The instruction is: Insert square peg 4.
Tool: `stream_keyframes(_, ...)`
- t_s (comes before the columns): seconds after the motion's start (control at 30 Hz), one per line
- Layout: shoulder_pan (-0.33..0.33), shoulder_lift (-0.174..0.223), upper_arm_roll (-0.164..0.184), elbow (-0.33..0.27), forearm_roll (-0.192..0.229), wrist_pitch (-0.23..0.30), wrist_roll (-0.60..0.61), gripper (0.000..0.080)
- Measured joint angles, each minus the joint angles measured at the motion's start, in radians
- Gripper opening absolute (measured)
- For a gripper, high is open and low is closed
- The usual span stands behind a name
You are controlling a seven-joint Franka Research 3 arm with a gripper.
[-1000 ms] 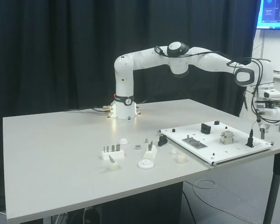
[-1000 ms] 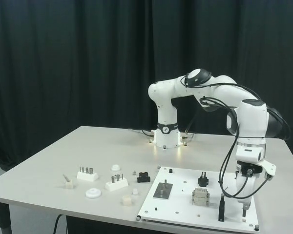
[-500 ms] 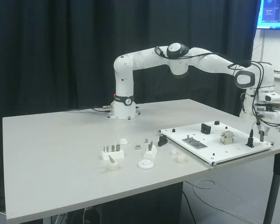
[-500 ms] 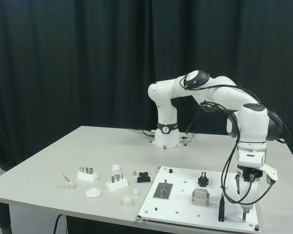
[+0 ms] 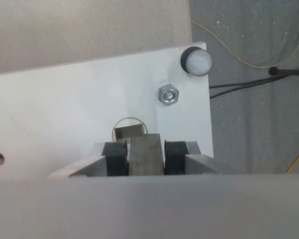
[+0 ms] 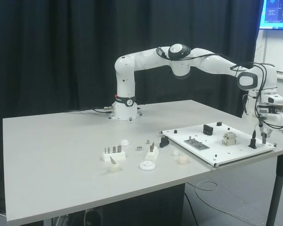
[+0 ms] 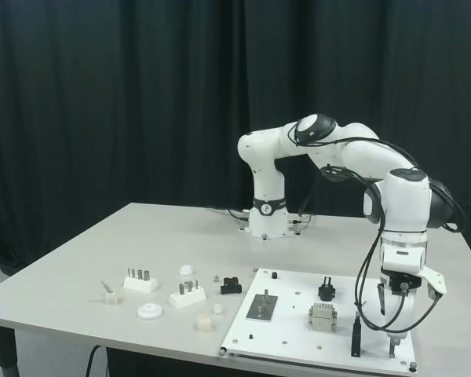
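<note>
My gripper point(image 5: 145, 158) is shut on the square peg point(image 5: 145, 155), a grey bar held upright between the black pads point(image 5: 114, 157). Just past the peg's tip the white board point(image 5: 65, 109) shows a square hole point(image 5: 129, 131) inside a thin ring. In the first room view the gripper point(image 6: 263, 133) hangs over the board's far right corner with the peg point(image 6: 263, 137) pointing down. The second room view has the gripper point(image 7: 394, 336) low over the board's near right corner, the peg point(image 7: 392, 343) close to the surface.
A nut point(image 5: 168, 94) and a round white-topped foot point(image 5: 197, 60) sit near the board's corner. A black upright post point(image 6: 253, 140) stands beside the gripper. Loose white holders point(image 6: 113, 153) and parts lie left of the board point(image 6: 217, 150). Cables point(image 5: 259, 82) run on the floor beyond the table edge.
The gripper with the peg has shifted along the board's right edge and come down closer to the board, mostly in the first half second. The later motion is slight.
</note>
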Motion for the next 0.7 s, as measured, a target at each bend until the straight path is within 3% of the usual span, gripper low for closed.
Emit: stream_keyframes(0.7,-0.005,0.000,0.009,0.004,-0.013,0.000,0.000,0.0155)
